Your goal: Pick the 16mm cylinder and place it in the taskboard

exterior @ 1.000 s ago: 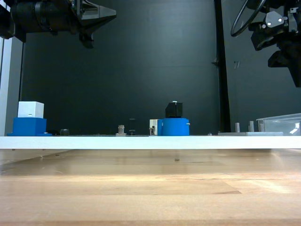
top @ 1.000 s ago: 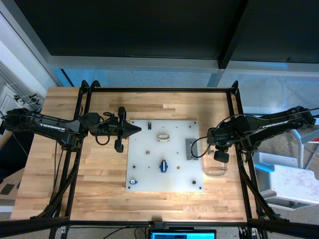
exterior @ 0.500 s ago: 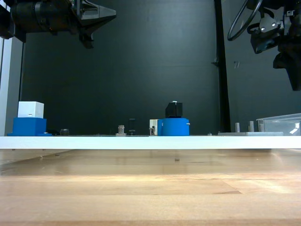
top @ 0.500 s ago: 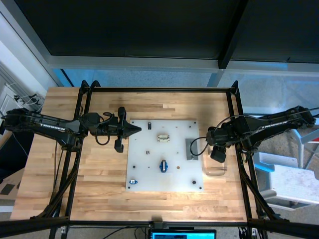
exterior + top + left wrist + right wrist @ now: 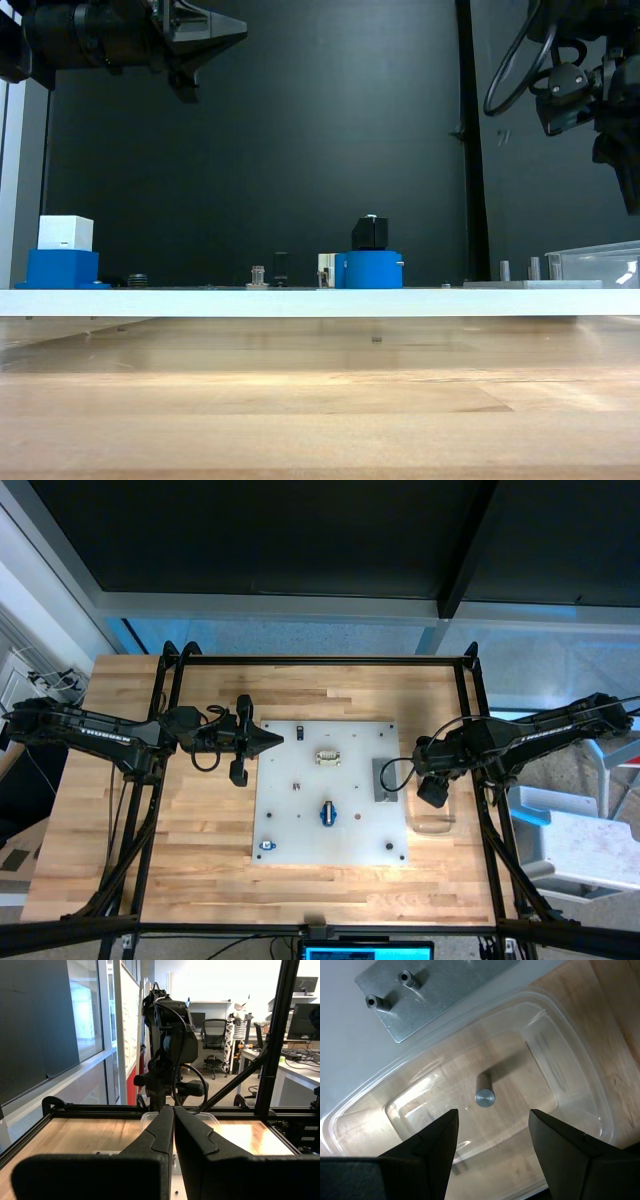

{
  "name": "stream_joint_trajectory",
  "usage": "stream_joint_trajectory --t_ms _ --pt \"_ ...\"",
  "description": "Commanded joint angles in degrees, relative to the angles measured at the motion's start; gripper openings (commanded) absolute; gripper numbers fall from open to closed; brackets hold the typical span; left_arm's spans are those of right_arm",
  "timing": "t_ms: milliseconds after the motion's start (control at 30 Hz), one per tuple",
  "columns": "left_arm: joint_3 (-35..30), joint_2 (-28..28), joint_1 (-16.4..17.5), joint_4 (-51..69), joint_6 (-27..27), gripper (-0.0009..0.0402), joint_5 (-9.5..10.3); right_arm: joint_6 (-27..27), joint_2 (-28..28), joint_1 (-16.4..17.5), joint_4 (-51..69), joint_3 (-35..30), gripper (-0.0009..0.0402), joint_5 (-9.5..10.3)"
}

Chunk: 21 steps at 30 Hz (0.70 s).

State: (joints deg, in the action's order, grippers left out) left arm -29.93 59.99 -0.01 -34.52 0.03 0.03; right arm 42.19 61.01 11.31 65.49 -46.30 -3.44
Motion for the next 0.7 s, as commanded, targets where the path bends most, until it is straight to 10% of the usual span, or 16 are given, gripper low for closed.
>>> stream_joint_trajectory --t_ms 33,700 --pt "0.0 0.0 0.0 0.0 0.0 0.0 -0.02 -0.1 1.1 0.0 -0.3 0.0 0.0194 -0.07" --pt "0.0 0.0 0.0 0.0 0.0 0.0 -0.02 3.6 3.3 0.1 -4.3 3.3 0.0194 -0.02"
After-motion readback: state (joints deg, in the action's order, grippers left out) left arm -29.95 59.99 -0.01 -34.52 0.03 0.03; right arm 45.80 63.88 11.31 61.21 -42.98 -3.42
